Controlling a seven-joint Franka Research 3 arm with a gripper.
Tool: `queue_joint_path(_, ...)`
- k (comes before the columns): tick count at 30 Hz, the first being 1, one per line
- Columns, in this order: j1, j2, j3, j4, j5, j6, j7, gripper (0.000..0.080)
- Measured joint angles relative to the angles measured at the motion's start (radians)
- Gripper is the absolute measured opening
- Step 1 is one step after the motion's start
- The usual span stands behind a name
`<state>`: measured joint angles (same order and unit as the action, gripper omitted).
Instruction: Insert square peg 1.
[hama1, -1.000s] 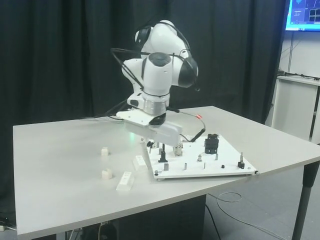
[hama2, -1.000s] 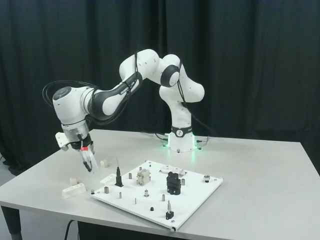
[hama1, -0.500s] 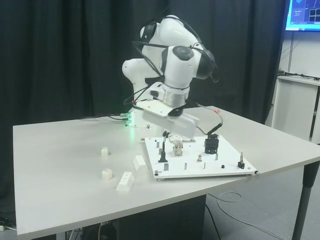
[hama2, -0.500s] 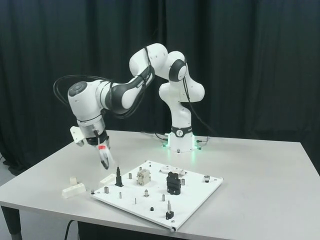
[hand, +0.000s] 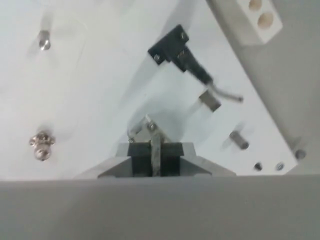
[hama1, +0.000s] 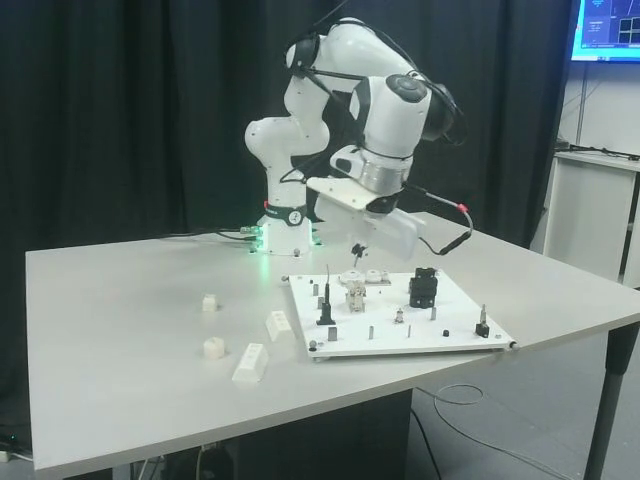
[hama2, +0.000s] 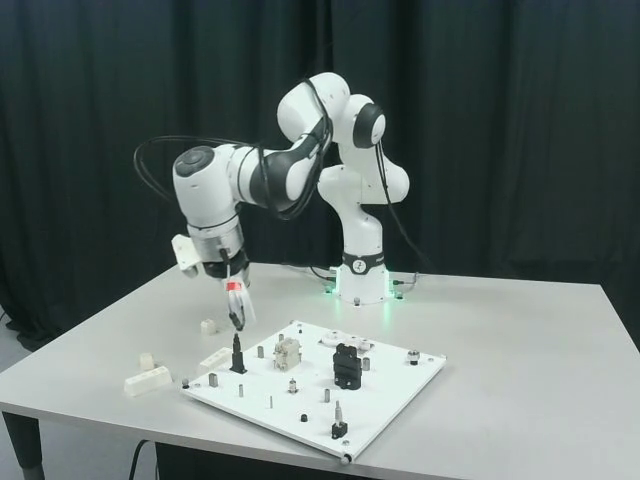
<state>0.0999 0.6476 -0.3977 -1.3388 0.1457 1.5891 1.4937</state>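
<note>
The gripper (hand: 155, 131), closed on a small grey square metal peg (hand: 155, 155), hovers over the white board (hand: 100, 90); it should align squarely before descending

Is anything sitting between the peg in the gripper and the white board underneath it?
Nothing visible does. The gripper holds the square peg above a bare patch of the white board. The black pin holder stands off to one side, apart from the peg.
</note>
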Motion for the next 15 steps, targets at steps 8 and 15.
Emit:
queue_joint_path(8,0.033,-0.067,0.031,-0.083,-0.024,0.031,0.14,0.0035)
queue_joint_path(15,0.072,-0.14,0.047,-0.191,-0.049,0.084,0.226,0.0035)
